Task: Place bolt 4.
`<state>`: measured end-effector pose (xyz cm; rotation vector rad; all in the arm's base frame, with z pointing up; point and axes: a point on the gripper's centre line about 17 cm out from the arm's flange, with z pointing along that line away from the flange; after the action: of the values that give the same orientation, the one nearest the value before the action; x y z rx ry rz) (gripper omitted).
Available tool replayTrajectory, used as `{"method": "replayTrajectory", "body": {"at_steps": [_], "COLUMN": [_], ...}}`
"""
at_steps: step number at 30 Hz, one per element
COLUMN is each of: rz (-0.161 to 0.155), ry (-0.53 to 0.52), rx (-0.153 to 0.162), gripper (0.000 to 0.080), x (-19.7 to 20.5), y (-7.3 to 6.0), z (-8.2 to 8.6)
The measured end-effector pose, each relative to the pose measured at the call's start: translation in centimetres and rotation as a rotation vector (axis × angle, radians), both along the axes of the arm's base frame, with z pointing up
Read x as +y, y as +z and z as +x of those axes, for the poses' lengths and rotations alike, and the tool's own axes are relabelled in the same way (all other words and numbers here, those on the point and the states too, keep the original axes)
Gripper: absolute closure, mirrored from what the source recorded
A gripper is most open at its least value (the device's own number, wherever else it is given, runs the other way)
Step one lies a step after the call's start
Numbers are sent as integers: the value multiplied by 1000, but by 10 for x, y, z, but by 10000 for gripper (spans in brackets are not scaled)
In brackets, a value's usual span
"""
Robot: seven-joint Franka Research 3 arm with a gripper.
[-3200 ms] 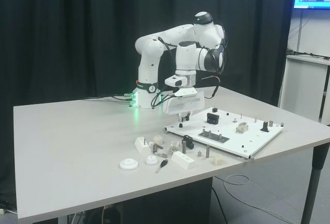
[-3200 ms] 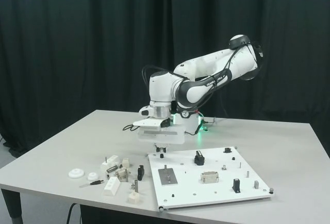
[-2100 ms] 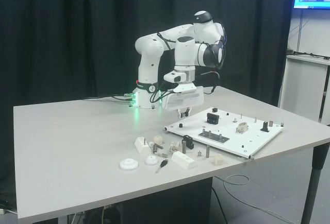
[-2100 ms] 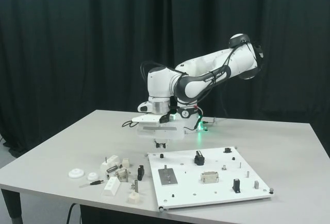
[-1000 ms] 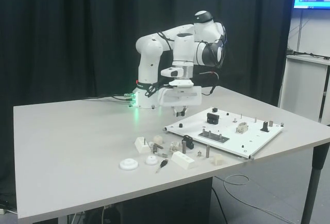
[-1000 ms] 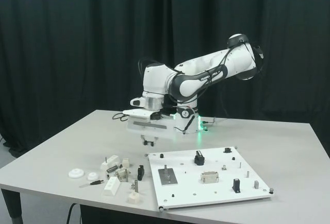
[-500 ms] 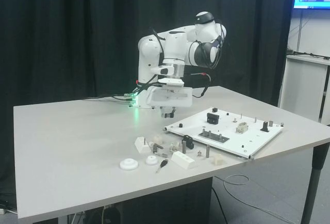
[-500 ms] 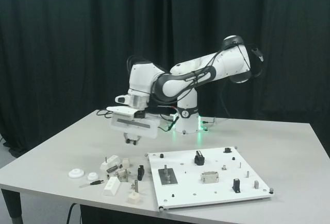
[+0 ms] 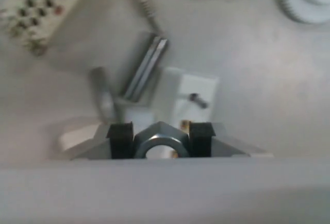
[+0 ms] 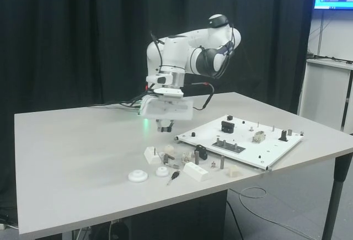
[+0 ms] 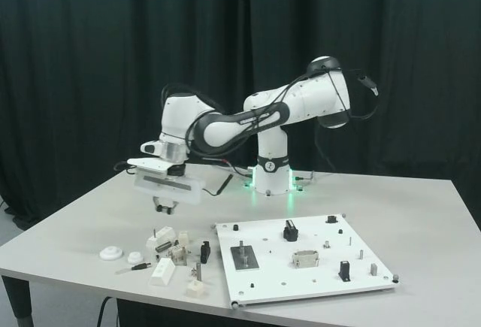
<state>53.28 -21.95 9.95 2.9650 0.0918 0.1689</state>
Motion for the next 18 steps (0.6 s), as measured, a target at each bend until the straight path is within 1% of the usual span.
{"method": "replayTrajectory", "body": {"at_steps": [10,18], "rz": [-4,10], "ry": [17,4], "rx": [17,24], "gripper": [574,574], "x": [-44,-73], "y": [-7,-17], "z": [8,12]}}
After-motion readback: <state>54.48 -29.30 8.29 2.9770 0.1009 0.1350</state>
